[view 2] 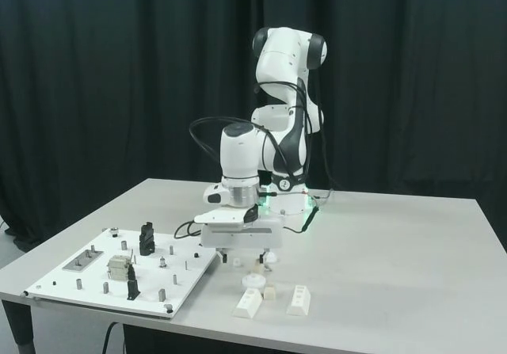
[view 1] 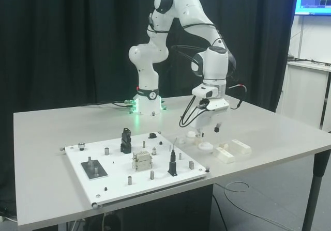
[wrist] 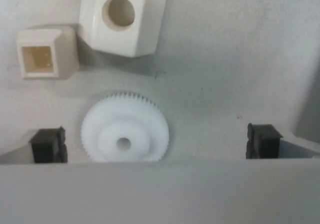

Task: Pick large gear.

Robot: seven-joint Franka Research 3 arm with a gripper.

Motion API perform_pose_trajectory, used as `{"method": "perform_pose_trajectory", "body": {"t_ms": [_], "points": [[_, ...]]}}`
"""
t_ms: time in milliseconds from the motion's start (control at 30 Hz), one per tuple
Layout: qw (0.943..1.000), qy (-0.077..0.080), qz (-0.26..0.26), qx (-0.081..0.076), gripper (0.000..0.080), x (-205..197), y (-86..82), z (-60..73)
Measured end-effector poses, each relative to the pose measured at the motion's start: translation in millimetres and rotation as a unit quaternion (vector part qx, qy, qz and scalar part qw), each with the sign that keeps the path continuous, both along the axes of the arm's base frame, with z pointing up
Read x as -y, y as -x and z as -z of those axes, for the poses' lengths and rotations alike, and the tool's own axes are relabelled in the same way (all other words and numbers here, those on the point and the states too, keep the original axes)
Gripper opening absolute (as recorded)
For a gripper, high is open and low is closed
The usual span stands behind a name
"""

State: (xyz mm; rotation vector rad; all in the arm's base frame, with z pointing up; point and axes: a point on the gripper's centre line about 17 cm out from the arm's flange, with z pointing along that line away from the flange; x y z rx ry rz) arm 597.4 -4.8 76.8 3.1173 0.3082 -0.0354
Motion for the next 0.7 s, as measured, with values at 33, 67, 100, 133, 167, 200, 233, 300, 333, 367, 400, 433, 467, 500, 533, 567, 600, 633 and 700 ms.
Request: {"method": "perform_pose_trajectory", "body": {"t_ms": [33,67,100,133,167,200,233,300,333,367,400,433,467,500,533,567,600,633,700], "points": [[1.0,0.0,0.0,0.0,0.08,0.1,-0.1,-0.5],[1.0,0.0,0.0,-0.001,0.08,0.1,-0.1,-0.9],[1.0,0.0,0.0,-0.001,0.08,0.2,0.1,-1.2],[1.0,0.0,0.0,-0.002,0.08,0.2,0.2,-1.5],[1.0,-0.001,0.0,-0.002,0.08,0.3,0.3,-1.9],[1.0,-0.001,0.0,-0.003,0.08,0.4,0.4,-2.2],[1.0,-0.001,0.001,-0.003,0.08,0.5,0.3,-2.6],[1.0,-0.001,0.001,-0.003,0.08,0.8,-0.1,-3.2],[1.0,-0.001,0.001,-0.003,0.08,0.9,-0.2,-3.4],[1.0,-0.001,0.001,-0.003,0.08,1.0,-0.4,-3.6],[1.0,-0.001,0.001,-0.003,0.08,1.1,-0.4,-3.7],[1.0,-0.001,0.001,-0.003,0.08,1.3,-0.5,-3.8],[1.0,-0.001,0.001,-0.002,0.08,1.4,-0.5,-3.9],[1.0,-0.001,0.001,-0.002,0.08,1.5,-0.6,-4.0],[1.0,-0.001,0.001,-0.002,0.08,1.5,-0.6,-4.1],[1.0,-0.001,0.001,-0.002,0.08,1.6,-0.6,-4.2],[1.0,-0.001,0.001,-0.002,0.08,1.6,-0.6,-4.3],[1.0,-0.001,0.001,-0.002,0.08,1.6,-0.6,-4.3],[1.0,-0.001,0.001,-0.002,0.08,1.7,-0.6,-4.4]]}}
